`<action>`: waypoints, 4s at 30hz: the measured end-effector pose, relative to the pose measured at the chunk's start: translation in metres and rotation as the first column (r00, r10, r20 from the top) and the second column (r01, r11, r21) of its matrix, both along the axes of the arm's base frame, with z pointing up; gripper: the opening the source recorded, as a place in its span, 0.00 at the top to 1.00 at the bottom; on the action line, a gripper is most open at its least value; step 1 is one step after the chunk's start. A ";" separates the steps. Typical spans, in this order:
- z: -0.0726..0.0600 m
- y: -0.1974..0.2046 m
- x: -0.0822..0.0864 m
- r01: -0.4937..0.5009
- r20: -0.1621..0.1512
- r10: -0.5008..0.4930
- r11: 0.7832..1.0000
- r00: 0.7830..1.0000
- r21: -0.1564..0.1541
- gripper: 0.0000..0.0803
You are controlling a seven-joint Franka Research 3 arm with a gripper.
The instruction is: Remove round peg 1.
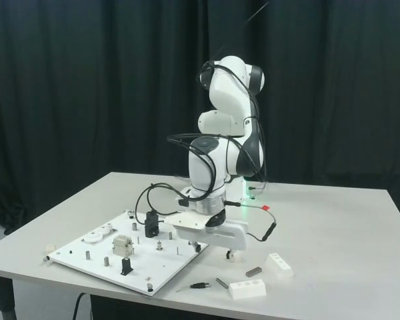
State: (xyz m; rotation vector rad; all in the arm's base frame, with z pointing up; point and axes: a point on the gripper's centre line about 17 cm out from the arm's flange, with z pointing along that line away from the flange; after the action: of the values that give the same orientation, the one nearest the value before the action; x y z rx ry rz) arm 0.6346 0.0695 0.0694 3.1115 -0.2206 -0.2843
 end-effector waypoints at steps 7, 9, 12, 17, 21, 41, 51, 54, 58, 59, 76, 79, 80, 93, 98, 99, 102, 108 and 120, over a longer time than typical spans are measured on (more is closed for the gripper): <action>-0.002 -0.025 -0.009 0.023 -0.015 -0.023 0.999 1.000 -0.027 0.00; -0.002 -0.033 -0.013 0.027 -0.021 -0.028 0.999 0.999 -0.036 0.00; -0.003 -0.045 -0.021 0.033 -0.028 -0.034 0.998 0.999 -0.045 0.00; -0.002 -0.062 -0.029 0.042 -0.015 -0.043 0.998 0.999 -0.047 0.00; -0.002 -0.075 -0.032 0.047 0.009 -0.046 0.998 0.999 -0.043 0.00; -0.017 -0.111 -0.040 0.123 0.103 -0.120 0.992 0.987 -0.020 0.00; -0.024 -0.109 -0.047 0.149 0.098 -0.149 0.989 0.984 -0.002 0.00; -0.025 -0.110 -0.047 0.150 0.103 -0.149 0.989 0.983 -0.003 0.00; -0.027 -0.110 -0.047 0.151 0.108 -0.150 0.989 0.983 -0.004 0.00; -0.027 -0.110 -0.047 0.151 0.110 -0.150 0.989 0.983 -0.004 0.00; -0.037 -0.108 -0.050 0.128 0.124 -0.127 0.992 0.984 -0.005 0.00; -0.039 -0.108 -0.052 0.129 0.124 -0.127 0.992 0.984 -0.006 0.00; -0.039 -0.108 -0.052 0.129 0.125 -0.127 0.992 0.984 -0.007 0.00; -0.041 -0.113 -0.051 0.135 0.141 -0.133 0.991 0.981 -0.010 0.39; -0.043 -0.119 -0.050 0.138 0.147 -0.135 0.990 0.980 -0.014 0.82; -0.043 -0.121 -0.050 0.136 0.149 -0.133 0.991 0.980 -0.015 0.82; -0.043 -0.123 -0.049 0.128 0.155 -0.124 0.992 0.980 -0.015 0.96; -0.043 -0.123 -0.048 0.125 0.157 -0.121 0.992 0.980 -0.015 0.98; -0.043 -0.122 -0.048 0.124 0.157 -0.121 0.992 0.980 -0.014 0.98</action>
State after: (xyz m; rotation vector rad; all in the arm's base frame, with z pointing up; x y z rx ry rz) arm 0.5868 -0.0527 0.0266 3.1026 -0.4152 -0.0377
